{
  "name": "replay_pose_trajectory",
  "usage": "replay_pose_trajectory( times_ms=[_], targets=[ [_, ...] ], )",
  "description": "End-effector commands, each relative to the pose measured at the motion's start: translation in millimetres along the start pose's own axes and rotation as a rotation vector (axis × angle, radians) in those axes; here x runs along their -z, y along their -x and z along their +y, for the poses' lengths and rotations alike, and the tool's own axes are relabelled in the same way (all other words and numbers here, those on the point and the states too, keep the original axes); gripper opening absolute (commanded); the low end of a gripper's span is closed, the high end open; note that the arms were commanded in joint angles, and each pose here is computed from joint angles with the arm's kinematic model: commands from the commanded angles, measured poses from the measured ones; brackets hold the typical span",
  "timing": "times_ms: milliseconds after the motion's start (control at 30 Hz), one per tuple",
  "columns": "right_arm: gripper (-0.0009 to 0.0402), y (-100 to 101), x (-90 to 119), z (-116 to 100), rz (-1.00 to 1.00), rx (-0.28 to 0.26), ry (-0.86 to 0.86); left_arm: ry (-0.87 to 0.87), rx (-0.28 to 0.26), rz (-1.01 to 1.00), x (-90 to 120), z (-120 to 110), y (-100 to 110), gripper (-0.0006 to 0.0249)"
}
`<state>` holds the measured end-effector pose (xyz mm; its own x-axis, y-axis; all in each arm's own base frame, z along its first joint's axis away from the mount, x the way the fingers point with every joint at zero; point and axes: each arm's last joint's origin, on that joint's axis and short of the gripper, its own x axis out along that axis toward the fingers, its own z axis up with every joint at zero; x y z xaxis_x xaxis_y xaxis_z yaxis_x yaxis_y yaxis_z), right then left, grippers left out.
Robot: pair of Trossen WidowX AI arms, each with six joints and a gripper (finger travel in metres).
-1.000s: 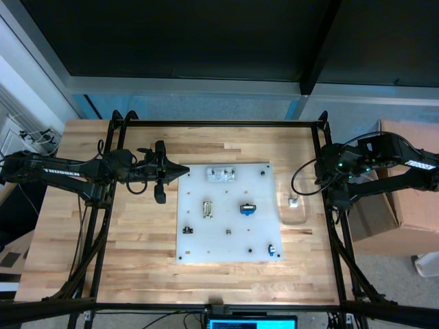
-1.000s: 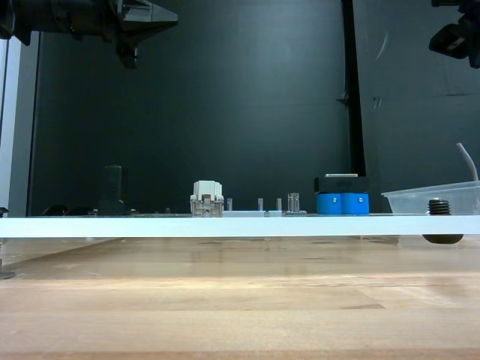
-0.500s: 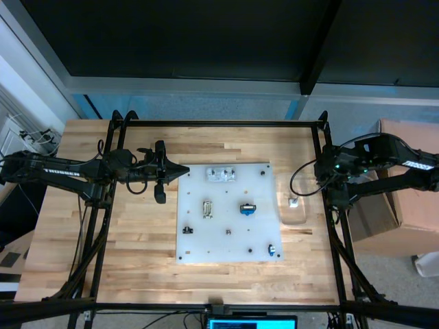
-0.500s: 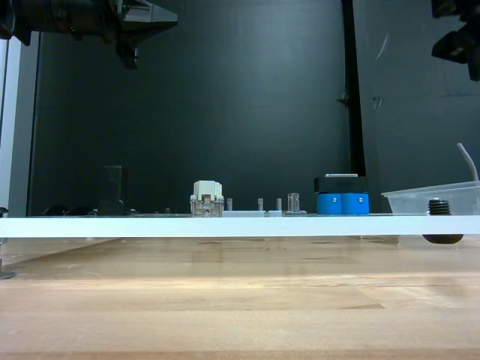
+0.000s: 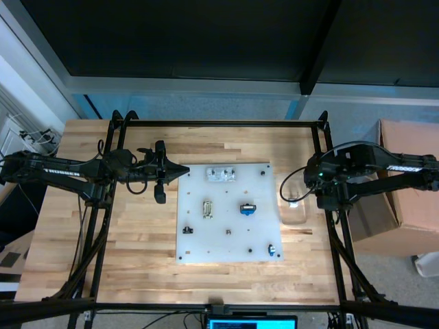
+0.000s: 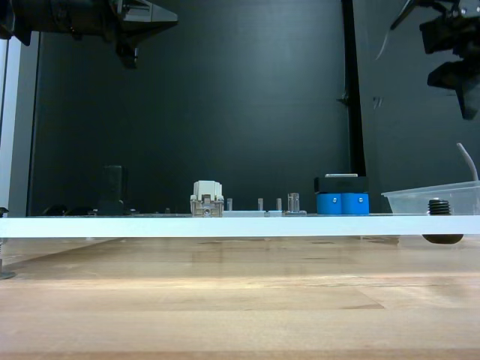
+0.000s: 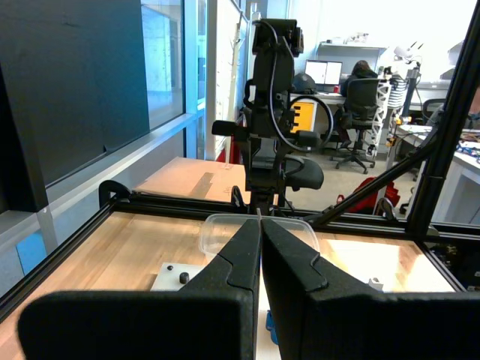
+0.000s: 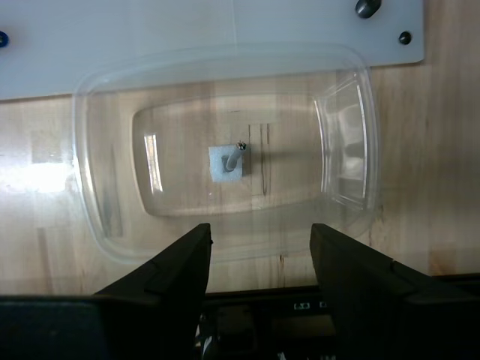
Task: Pick the RJ45 connector and install on the taskboard
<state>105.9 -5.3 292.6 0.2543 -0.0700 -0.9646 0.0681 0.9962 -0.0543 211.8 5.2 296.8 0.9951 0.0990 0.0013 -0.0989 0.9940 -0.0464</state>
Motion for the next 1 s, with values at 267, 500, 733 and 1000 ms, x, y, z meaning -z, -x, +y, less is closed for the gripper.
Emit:
replay_pose_trajectory(
  times_ms=[267,500,733,1000],
  targets=[
    [0.0207,-32.5,-5.1,2.1,0.044,0.000,0.002,0.000,0.000,0.000,-0.1,0.1,-0.1,0.0000],
    [0.0208,-48.5,-13.3,3.3,0.068,0.000,0.009,0.000,0.000,0.000,-0.1,0.1,-0.1,0.0000],
    [0.0208,-57.1,-17.2,3.6,0.095,0.004,0.036,0.000,0.000,0.000,-0.1,0.1,-0.1,0.0000],
    [0.0208,-63.0,-20.9,2.0,0.111,0.005,0.038,0.000,0.000,0.000,-0.1,0.1,-0.1,0.0000]
  ],
)
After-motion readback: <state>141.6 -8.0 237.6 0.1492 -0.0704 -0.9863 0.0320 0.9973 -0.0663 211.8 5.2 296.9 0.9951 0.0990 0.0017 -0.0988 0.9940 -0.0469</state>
